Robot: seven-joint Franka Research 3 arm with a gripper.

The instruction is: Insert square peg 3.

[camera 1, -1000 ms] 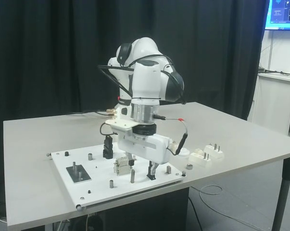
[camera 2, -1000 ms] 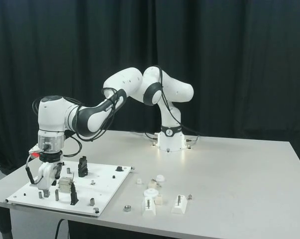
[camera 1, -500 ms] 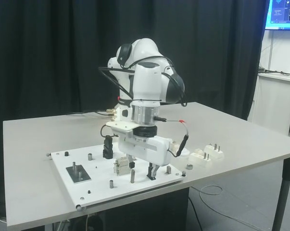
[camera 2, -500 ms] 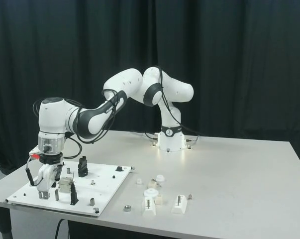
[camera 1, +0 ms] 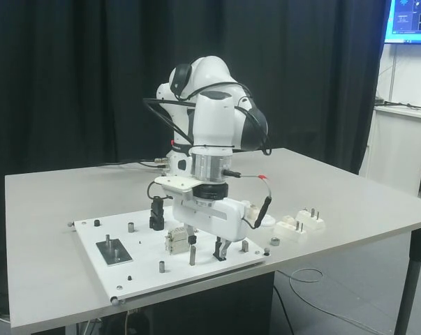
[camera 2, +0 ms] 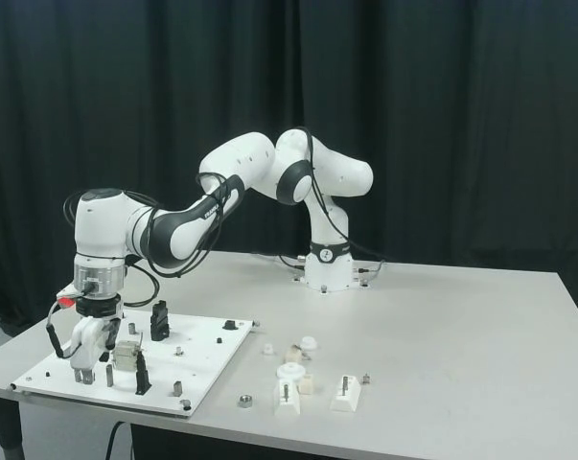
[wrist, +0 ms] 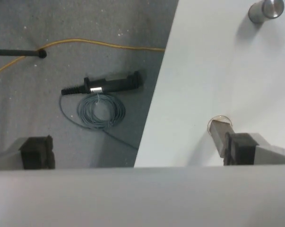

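Observation:
Square peg 3 [wrist: 220, 134] is a short grey metal post standing upright in a hole of the white board [wrist: 213, 71]. In the first room view this peg [camera 1: 193, 255] stands near the board's front edge. My gripper [wrist: 137, 150] is open, low over that edge. One black fingertip [wrist: 241, 147] stands right beside the peg, touching or nearly touching it. The other fingertip [wrist: 36, 152] hangs past the board's edge, above the floor. Nothing is held between them. The white hand [camera 1: 210, 213] hides part of the board behind it.
The board [camera 1: 137, 262] carries other posts [camera 1: 160, 266], a grey plate with pegs [camera 1: 113, 251], a black part [camera 1: 155, 213] and a round peg [wrist: 264, 9]. White holders [camera 1: 301, 225] and loose parts [camera 2: 293, 376] lie beside it. A cable coil [wrist: 100, 108] lies on the floor below.
The arm has shifted only slightly above the board's front edge. The peg stays standing in the board and the fingers stay apart.

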